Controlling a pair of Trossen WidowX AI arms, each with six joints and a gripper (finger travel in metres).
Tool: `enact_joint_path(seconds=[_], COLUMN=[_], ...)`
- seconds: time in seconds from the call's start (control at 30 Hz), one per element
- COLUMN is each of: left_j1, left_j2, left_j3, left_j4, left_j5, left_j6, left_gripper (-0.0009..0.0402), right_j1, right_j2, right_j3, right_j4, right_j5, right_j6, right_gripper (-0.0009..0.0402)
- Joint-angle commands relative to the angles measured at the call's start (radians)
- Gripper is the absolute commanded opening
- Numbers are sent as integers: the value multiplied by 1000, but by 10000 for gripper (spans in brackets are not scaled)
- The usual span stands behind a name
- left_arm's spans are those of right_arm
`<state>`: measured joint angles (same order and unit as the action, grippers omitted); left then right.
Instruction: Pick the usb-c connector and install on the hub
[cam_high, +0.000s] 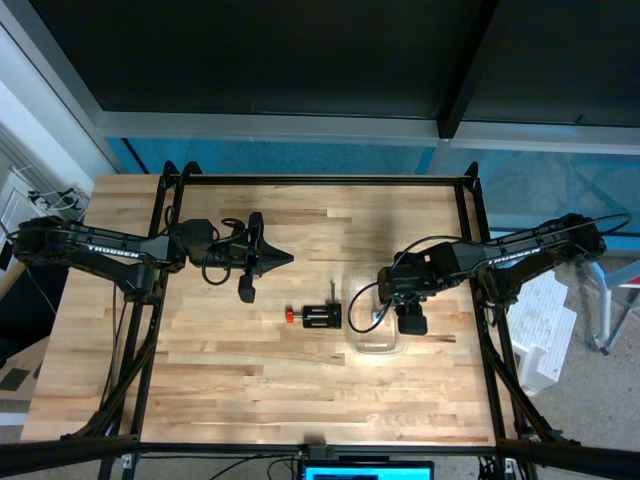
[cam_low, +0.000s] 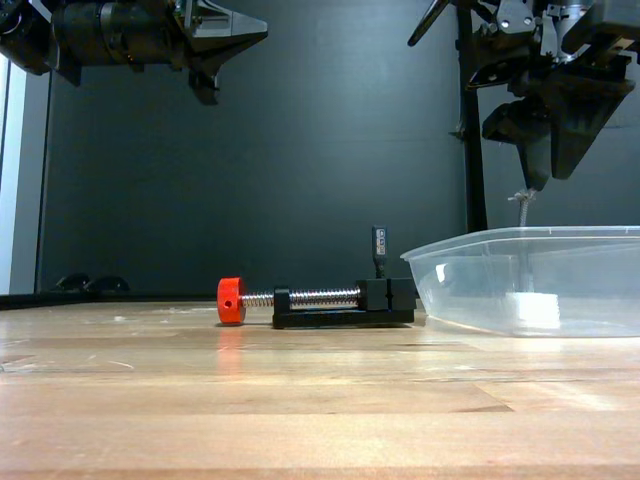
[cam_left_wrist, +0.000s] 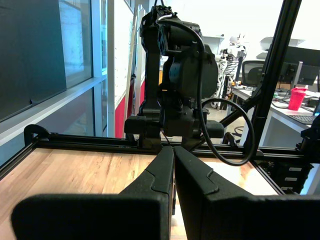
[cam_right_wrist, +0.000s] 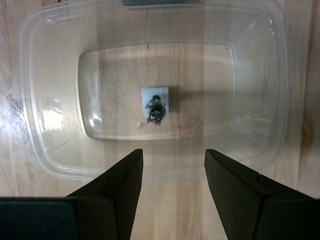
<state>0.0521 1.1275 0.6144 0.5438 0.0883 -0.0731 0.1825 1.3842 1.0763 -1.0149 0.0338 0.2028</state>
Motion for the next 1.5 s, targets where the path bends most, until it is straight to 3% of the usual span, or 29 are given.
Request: enact_joint_path(seconds=[0.03,1.27,1.5], left_j1=[0,0,0], left_j2=[0,0,0], left_j3=[0,0,0], left_j4=[0,0,0], left_j5=[0,0,0], left_j6=[0,0,0], left_gripper=[0,0,0], right_j1=[1,36,37], right_j2=[11,144,167], right_j3=[-2,-53,-53], right_j4=[19,164,191], right_j5=[0,26,26], right_j6=[-6,-9,-10], right_gripper=[173,171,151])
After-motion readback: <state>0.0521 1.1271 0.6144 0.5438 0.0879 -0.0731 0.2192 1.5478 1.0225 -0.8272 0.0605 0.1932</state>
